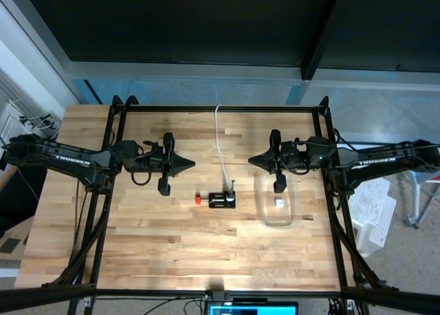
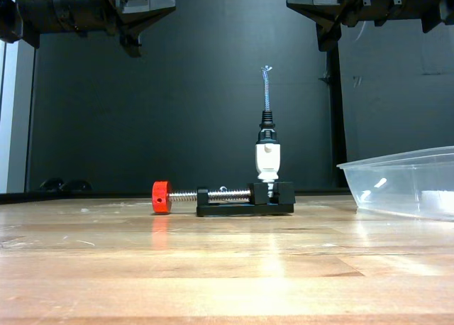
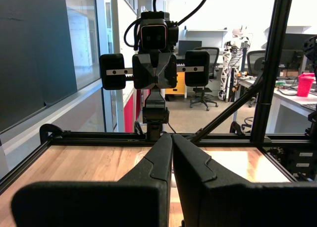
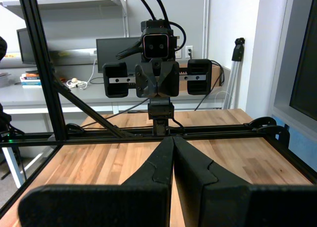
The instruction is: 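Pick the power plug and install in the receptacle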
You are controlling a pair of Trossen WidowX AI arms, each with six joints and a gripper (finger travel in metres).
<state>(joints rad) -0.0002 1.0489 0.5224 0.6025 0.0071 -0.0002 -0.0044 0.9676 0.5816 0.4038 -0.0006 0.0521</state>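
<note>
The wooden counter (image 1: 172, 253) carries everything. The left arm (image 1: 62, 158) and right arm (image 1: 375, 160) reach inward from its edges, both held high above the surface. The left pincer (image 1: 189, 165) hangs over bare wood, left of the vise. Its wrist view shows its fingers (image 3: 158, 160) pressed together with nothing between them. The right pincer (image 1: 251, 161) hangs just beyond the far end of the clear tray (image 1: 277, 225), and its fingers (image 4: 161, 162) are likewise pressed together and empty.

The tray sits on the right side of the counter, apart from the black vise (image 2: 245, 197) near the middle. A pale cord (image 1: 220, 143) runs from the vise toward the far edge. The white receptacle (image 2: 267, 160) stands upright in the vise. The black plug (image 2: 267, 132) is seated on top of it, with nothing holding it. Its braided cable (image 2: 267, 91) rises straight up from it. The vise's red knob (image 2: 161, 196) points left. A small white block (image 1: 280, 203) lies in the tray with nothing dark on it.
</note>
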